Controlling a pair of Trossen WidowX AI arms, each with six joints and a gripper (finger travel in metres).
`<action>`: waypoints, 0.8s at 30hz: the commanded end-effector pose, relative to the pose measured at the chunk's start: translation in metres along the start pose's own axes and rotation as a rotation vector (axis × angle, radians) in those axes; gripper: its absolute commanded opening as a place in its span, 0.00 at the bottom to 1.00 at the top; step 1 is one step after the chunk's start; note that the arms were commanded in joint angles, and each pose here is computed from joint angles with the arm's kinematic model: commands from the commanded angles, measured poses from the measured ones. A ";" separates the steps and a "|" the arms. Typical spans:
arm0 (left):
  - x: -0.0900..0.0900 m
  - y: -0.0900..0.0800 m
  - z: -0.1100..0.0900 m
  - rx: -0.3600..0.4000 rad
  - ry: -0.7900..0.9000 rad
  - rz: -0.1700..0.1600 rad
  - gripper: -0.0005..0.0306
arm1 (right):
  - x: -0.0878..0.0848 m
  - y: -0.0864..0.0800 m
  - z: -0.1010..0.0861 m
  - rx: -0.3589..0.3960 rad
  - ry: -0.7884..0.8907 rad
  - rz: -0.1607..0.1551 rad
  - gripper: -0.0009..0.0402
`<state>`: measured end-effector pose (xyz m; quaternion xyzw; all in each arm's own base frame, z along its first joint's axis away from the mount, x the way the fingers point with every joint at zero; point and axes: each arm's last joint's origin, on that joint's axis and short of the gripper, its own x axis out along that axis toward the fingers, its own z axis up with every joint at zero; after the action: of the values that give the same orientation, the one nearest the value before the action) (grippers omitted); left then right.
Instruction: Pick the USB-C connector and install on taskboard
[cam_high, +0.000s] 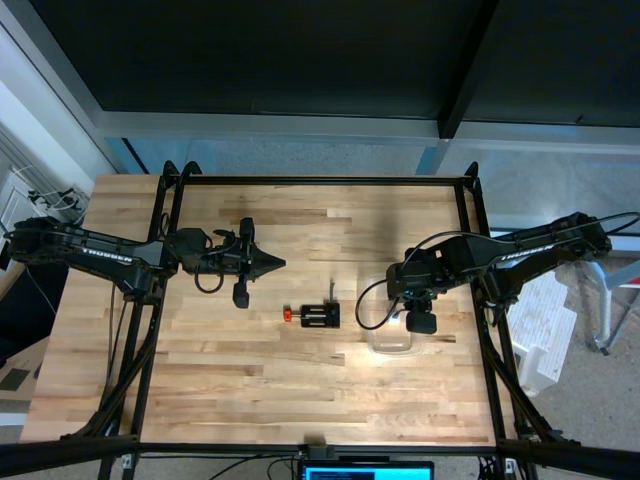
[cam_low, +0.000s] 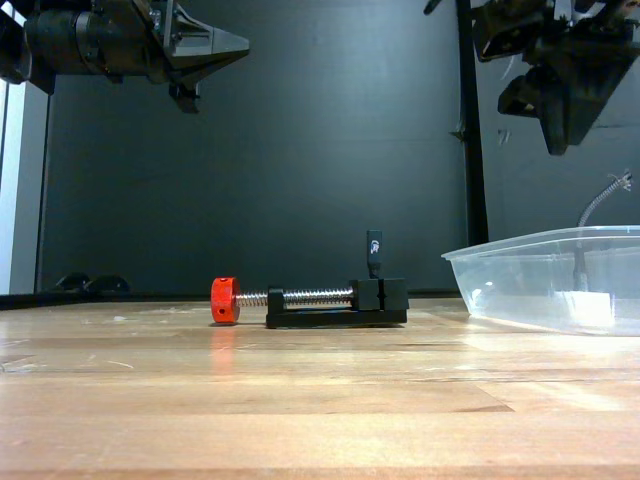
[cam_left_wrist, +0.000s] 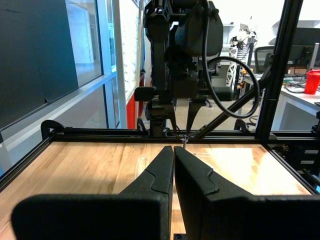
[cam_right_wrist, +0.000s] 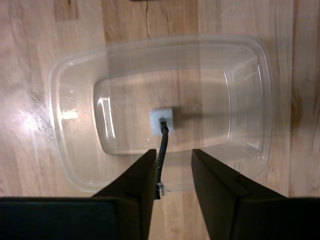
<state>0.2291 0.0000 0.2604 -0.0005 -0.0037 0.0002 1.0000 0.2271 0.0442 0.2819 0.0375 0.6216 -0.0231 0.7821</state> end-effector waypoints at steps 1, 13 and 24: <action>0.000 0.000 0.000 0.000 -0.001 0.000 0.02 | 0.004 0.001 -0.002 -0.007 0.004 -0.002 0.34; 0.000 0.000 0.000 0.000 -0.001 0.000 0.02 | 0.022 0.007 0.001 -0.034 0.045 -0.035 0.45; 0.000 0.000 0.000 0.000 -0.001 0.000 0.02 | 0.040 0.013 0.010 -0.070 0.062 -0.038 0.46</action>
<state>0.2292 0.0000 0.2605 -0.0003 -0.0039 0.0004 1.0000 0.2462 0.0566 0.2469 -0.0015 0.6456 -0.0154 0.7635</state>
